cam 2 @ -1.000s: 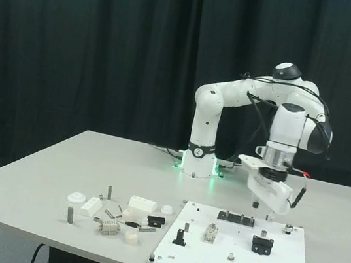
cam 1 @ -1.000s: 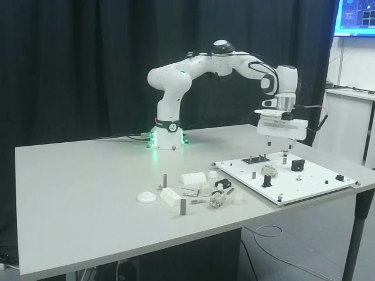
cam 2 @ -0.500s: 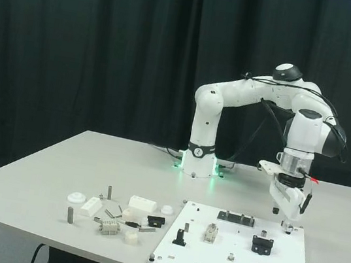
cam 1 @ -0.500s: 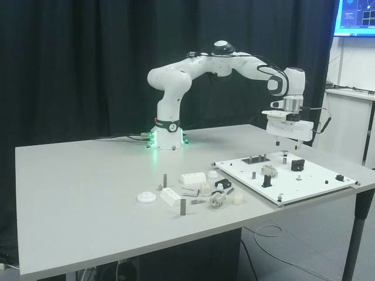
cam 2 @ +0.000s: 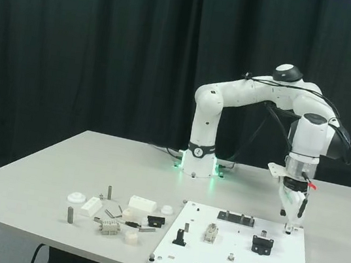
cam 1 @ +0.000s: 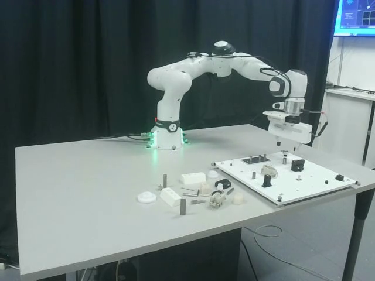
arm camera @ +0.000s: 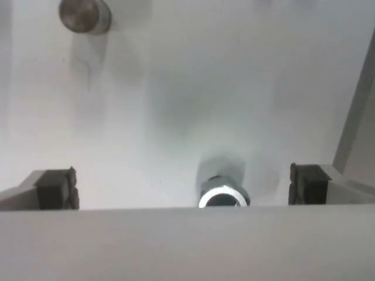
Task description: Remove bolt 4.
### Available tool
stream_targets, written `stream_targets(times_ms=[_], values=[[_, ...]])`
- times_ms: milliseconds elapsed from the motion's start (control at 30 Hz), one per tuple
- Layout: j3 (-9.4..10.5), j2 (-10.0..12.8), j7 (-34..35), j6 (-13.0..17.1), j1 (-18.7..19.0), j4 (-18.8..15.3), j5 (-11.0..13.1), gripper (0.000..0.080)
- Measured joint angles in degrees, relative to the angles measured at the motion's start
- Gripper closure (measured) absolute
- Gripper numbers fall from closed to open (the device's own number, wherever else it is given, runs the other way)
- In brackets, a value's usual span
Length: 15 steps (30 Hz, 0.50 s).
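1. The black-tipped pincer [arm camera: 181, 188] hangs with its fingers spread wide, holding nothing.
2. The shiny round-headed metal bolt [arm camera: 223, 196] stands between them, still seated in the flat white board [arm camera: 176, 99].
3. Closing, gripping and lifting remain.

Even, bright room light; soft, perhaps defocused wrist view, glare on the bolt [arm camera: 223, 196].

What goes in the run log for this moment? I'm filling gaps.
phase: approach | claw: open, above white board | bolt: between fingers, ungripped, seated | loose parts: on table
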Motion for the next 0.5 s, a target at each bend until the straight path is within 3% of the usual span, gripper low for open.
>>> stream_targets(times_ms=[500], values=[[0.94, 0.0, 3.0, 0.08, 1.42, -0.2, 1.85, 0.0003]])
